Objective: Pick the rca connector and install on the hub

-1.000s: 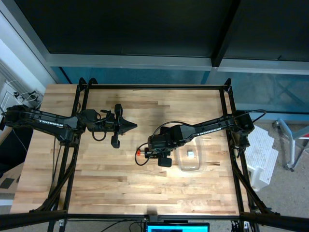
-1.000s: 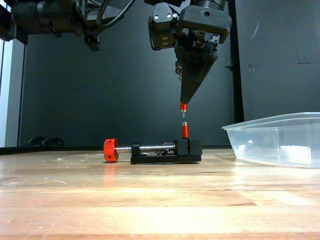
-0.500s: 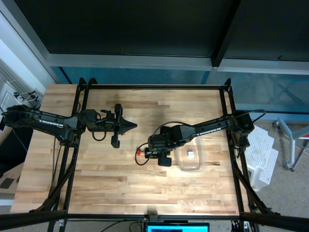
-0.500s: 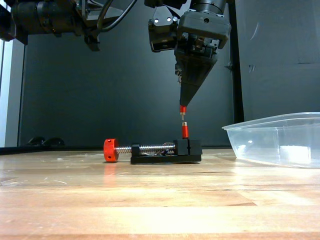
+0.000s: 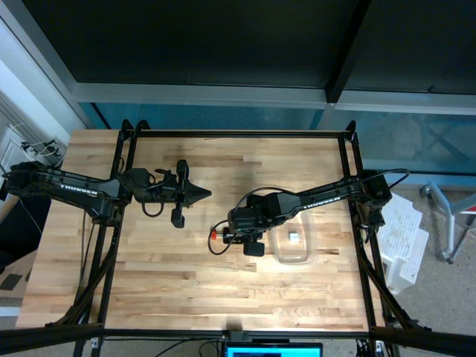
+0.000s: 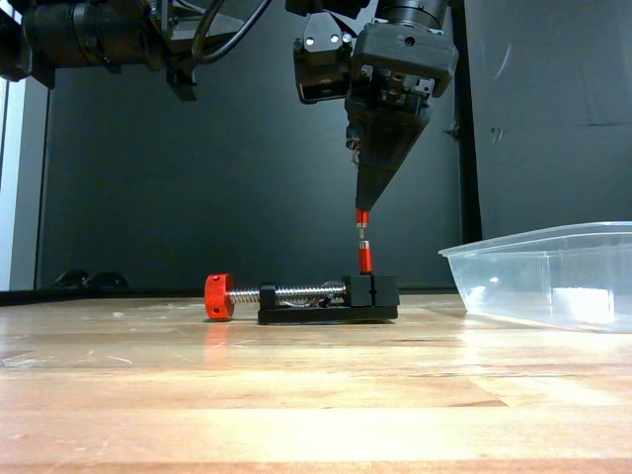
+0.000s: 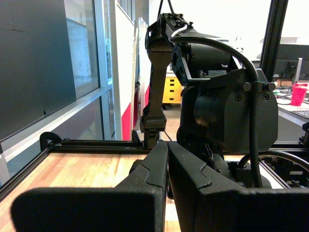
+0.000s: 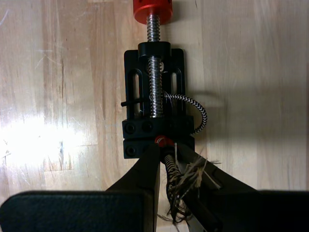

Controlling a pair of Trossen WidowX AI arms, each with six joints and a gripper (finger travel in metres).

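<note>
Right hand [image 6: 362, 202], clamped on the small red rca connector [image 6: 361, 219], hangs just above the black rectangular hub [image 6: 329, 299]'s red stub [image 6: 364, 259]; any sideways offset could jam it. Left hand [image 5: 202, 194], fingers together, is parked well apart.

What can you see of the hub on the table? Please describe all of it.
The hub is a small black block lying flat on the wooden table. A silver threaded screw runs along it to a red knob, and a short red stub stands upright on it. A braided wire loops at its side. The right gripper holds the rca connector directly above the stub. The left gripper hangs apart, shut.
</note>
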